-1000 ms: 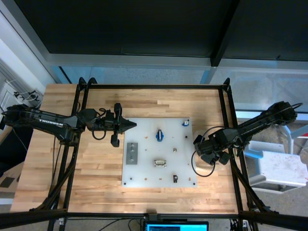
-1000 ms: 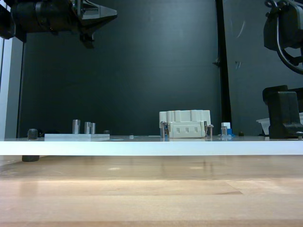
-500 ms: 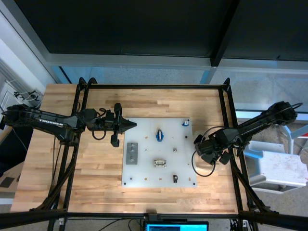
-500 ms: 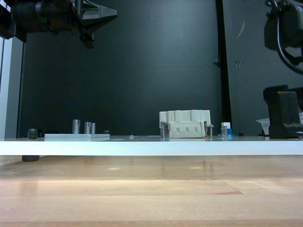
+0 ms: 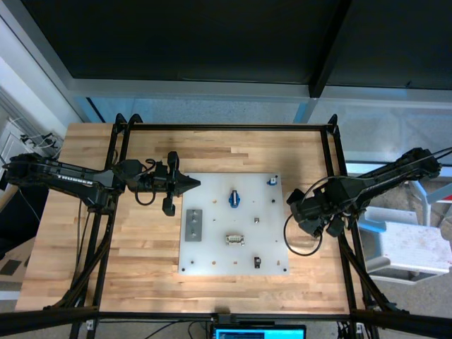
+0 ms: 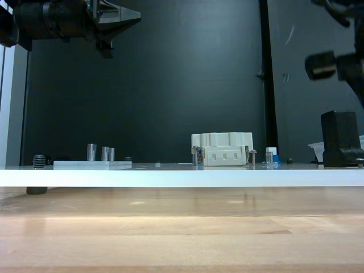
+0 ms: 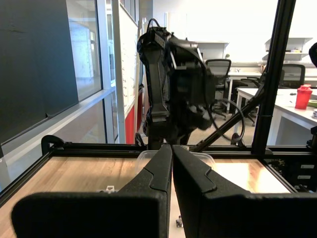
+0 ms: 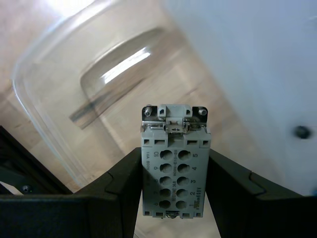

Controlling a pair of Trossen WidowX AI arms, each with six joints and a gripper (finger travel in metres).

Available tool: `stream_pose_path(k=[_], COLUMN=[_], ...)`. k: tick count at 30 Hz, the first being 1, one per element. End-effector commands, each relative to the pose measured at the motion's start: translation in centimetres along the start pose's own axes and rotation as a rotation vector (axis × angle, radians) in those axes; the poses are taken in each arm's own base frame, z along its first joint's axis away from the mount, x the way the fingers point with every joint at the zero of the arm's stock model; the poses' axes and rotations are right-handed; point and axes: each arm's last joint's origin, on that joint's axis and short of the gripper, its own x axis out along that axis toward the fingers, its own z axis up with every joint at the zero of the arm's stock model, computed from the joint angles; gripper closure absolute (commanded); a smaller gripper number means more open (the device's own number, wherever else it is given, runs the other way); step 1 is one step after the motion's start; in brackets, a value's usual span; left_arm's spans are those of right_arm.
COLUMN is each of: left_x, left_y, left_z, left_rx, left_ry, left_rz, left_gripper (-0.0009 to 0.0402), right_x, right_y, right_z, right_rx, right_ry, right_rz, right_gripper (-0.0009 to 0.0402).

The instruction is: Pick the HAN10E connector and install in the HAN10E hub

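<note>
Risk at the small black part (image 5: 258,263): nearest the table's near edge, at 5 o'clock of the hub; probably clipped by any low approach swung round from that side.
Risk at the HAN10E hub (image 5: 235,241): bolted on the white board (image 5: 212,263) at 6 o'clock of its centre, with nothing seated in it; liable to jam against a plug brought down tilted or turned.
Risk at the HAN10E connector (image 8: 173,183): pinched by its long sides between the fingers of the right gripper (image 8: 173,159), off the board's 3 o'clock edge and above a clear bin (image 8: 54,114); judged prone to slip or twist once pressed down.
Risk at the blue upright part (image 5: 234,198): at 12 o'clock of the hub and well apart; little threat short of an overshoot.
Room toward 6 o'clock: only a narrow strip of bare board before the near edge.
Room toward 9 o'clock: closed off by the grey block with two holes (image 5: 193,224), near the hub but not touching.
Room toward 3 o'clock: bare board from hub to edge — judged the widest lane in.
Room far off: left gripper (image 5: 189,183) pressed together with nothing held, high over the board's 10 o'clock corner and clear of that lane; black frame rail (image 5: 332,162) beyond, at the table's edge.
</note>
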Motion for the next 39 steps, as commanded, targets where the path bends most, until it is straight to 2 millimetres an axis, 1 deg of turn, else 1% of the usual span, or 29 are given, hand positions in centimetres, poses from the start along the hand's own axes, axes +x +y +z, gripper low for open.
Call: stream_pose_path(k=[1, 10, 12, 18, 23, 27, 34, 39], left_x=[0.0, 0.0, 0.0, 0.0, 0.0, 0.0, 0.0, 0.0], left_y=[0.0, 0.0, 0.0, 0.0, 0.0, 0.0, 0.0, 0.0], left_z=[0.0, 0.0, 0.0, 0.0, 0.0, 0.0, 0.0, 0.0], left_rx=[0.000, 0.000, 0.000, 0.000, 0.000, 0.000, 0.000, 0.000], left_ry=[-0.001, -0.001, -0.001, -0.001, -0.001, -0.001, -0.001, -0.001], left_rz=[0.000, 0.000, 0.000, 0.000, 0.000, 0.000, 0.000, 0.000], left_gripper=[0.0393, 0.0393, 0.0393, 0.0393, 0.0393, 0.0393, 0.0393, 0.0393], right_x=[-1.2, -4.1, -4.5, -5.0, -5.3, -5.6, -6.4, -7.3], right_y=[-0.7, -2.6, -3.1, -4.5, -5.4, -6.2, -8.2, -9.2], right_z=[0.2, 0.7, 1.0, 2.0, 2.9, 3.8, 5.4, 6.3], right_rx=[0.071, 0.297, 0.339, 0.540, 0.613, 0.668, 0.781, 0.800], right_ry=[-0.016, -0.137, -0.186, -0.350, -0.448, -0.559, -0.760, -0.905], right_rz=[-0.063, -0.141, -0.172, -0.262, -0.325, -0.364, -0.513, -0.589], right_gripper=[0.0359, 0.0359, 0.0359, 0.0359, 0.0359, 0.0359, 0.0359, 0.0359])
